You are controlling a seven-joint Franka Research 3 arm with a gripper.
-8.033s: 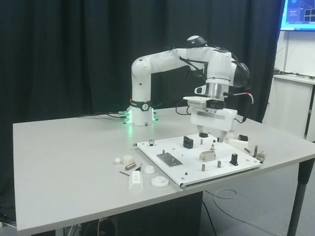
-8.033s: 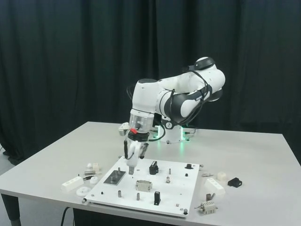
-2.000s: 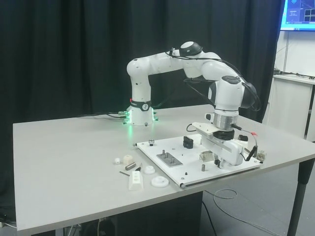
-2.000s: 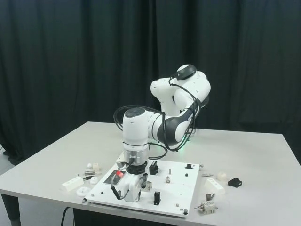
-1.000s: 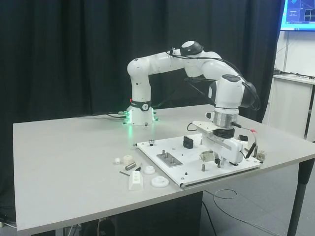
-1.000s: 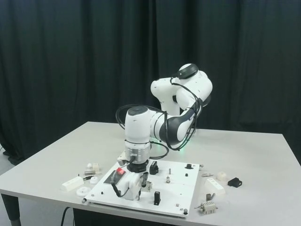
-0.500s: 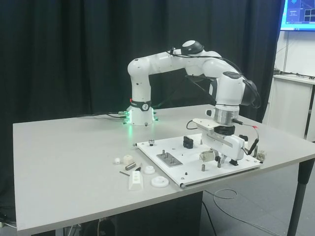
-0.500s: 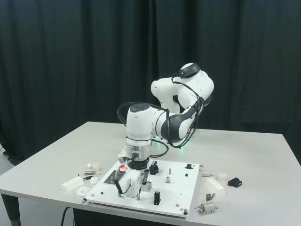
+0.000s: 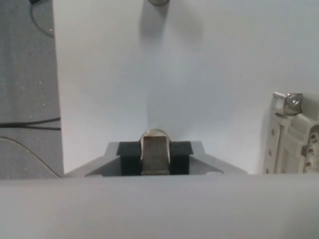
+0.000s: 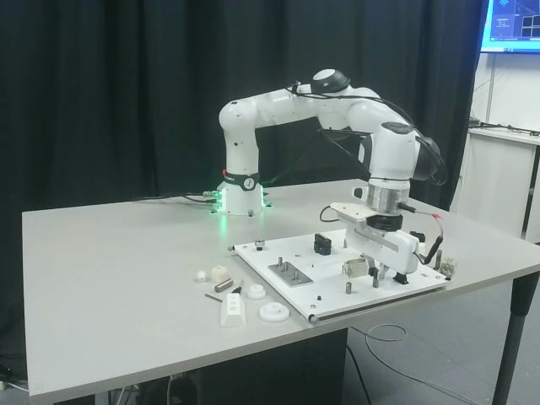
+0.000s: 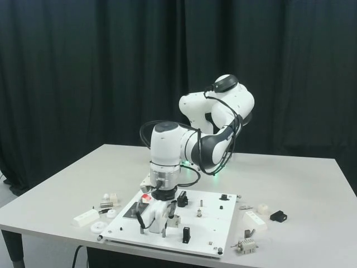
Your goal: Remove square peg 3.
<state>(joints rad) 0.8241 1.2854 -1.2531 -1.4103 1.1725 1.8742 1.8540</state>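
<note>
White board (image 9: 199, 74), square peg 3 (image 9: 155, 152) clamped between fingers (image 9: 127, 158)

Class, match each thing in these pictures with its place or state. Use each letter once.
Things:
1. square peg
2. white gear
3. arm's base

Places or states:
A. lit green
B. lying loose on the grey table
C. held in the gripper

Pairs: 1-C, 2-B, 3-A

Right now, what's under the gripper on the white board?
The gripper is shut on a small grey metal peg, lifted off the flat white assembly board. Bare board shows beneath; the peg's lower end and its hole are hidden.
</note>
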